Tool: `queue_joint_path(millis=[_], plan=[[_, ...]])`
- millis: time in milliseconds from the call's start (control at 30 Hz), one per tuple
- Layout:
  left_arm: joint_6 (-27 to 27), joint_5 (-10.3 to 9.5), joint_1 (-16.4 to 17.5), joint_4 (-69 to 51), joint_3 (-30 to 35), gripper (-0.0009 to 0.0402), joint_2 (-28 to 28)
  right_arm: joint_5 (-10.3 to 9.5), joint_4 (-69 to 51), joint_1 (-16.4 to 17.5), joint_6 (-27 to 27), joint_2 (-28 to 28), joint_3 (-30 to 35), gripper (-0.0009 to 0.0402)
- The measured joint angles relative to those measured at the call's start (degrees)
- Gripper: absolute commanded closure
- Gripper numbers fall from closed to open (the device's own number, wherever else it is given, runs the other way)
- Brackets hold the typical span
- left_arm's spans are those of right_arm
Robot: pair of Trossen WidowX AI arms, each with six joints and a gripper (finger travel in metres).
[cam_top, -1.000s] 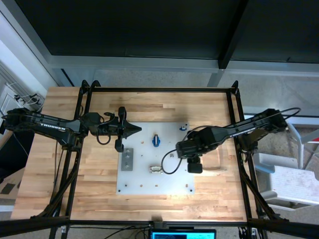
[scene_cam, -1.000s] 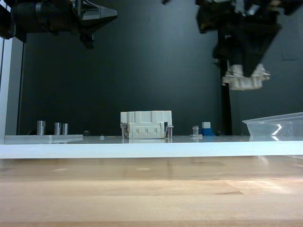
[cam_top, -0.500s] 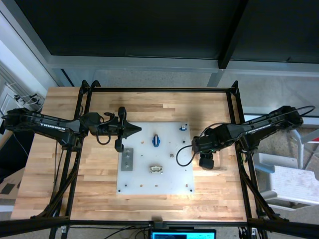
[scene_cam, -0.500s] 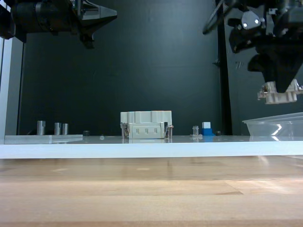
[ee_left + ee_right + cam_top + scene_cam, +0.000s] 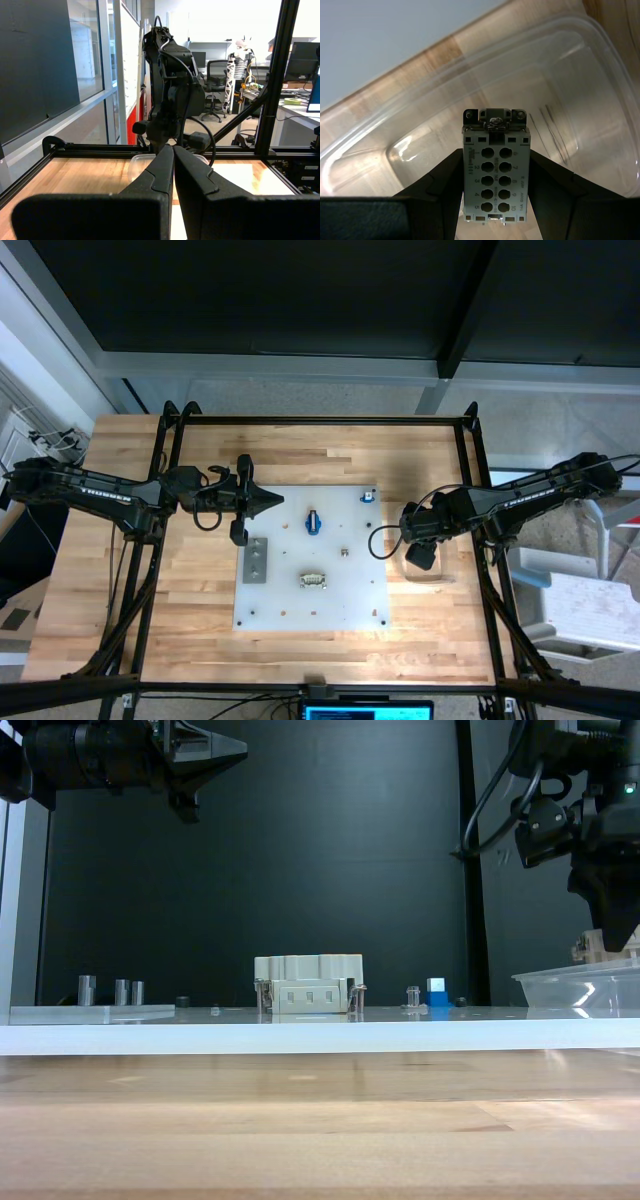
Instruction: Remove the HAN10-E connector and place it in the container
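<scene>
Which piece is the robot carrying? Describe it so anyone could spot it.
Find the clear container beside the white board's right edge. The right gripper hangs over it, shut on the HAN10-E connector; the left gripper, shut, hovers over the board's far left. Only this block shows ten numbered holes.

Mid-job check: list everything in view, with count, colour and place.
HAN10-E connector: 1, beige-grey, held over the container.
container: 1, clear, on table right of the task board.
task board: 1, white, table centre.
connector housing: 1, beige, board's near part.
plate: 1, grey, two holes, board's left side.
upright piece: 1, blue, board's middle.
small block: 1, blue, board's far right corner.
table: 1, light wood.
left gripper: 1, black, shut, raised over board's far left corner.
right gripper: 1, black, shut on the HAN10-E connector.
</scene>
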Motion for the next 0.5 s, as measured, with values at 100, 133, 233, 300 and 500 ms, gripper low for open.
queue_joint_path(millis=[100, 133, 233, 300, 500], plan=[[0.00, -0.02, 0.00, 0.00, 0.00, 0.0393, 0.00, 0.02, 1.05, -0.11, 0.98, 0.00, -1.11, 0.0393], [0.00, 0.00, 0.00, 0.00, -0.02, 0.0393, 0.00, 0.02, 1.70, -0.17, 1.29, 0.00, -1.53, 0.0393], [0.00, 0.00, 0.00, 0.00, -0.02, 0.0393, 0.00, -0.02, 3.96, -0.26, 1.75, 0.00, -3.13, 0.0393], [0.00, 0.00, 0.00, 0.00, -0.02, 0.0393, 0.00, -0.02, 4.79, -0.31, 2.25, 0.00, -4.04, 0.0393], [0.00, 0.00, 0.00, 0.00, -0.02, 0.0393, 0.00, -0.04, 7.41, -0.31, 3.74, 0.00, -6.75, 0.0393]])
